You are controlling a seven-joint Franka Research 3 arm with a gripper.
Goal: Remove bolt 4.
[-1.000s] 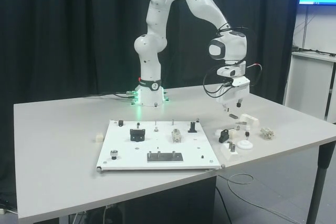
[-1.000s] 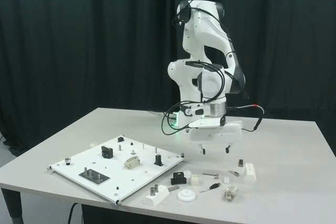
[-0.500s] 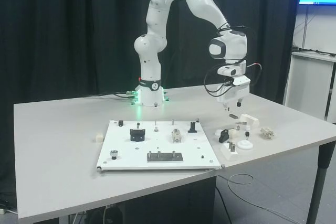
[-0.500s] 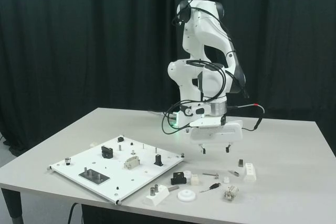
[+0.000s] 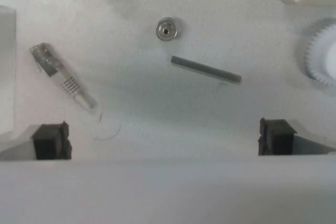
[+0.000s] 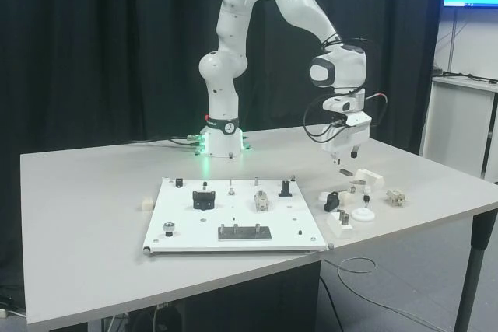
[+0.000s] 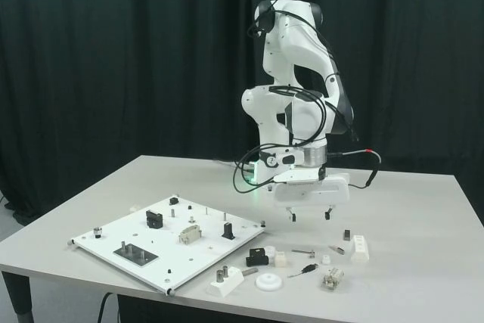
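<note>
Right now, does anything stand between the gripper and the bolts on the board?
Nothing visible does. The gripper hangs open above the loose parts beside the board, with free air between. A low black bracket stands near the board's closest edge. Which bolt is number 4 I cannot tell.

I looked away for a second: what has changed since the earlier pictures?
The gripper has risen a little above the loose parts on the table, fingers open and holding nothing. The white board and the scattered parts lie as before.

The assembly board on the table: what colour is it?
White; the board shows best in the first room view.
</note>
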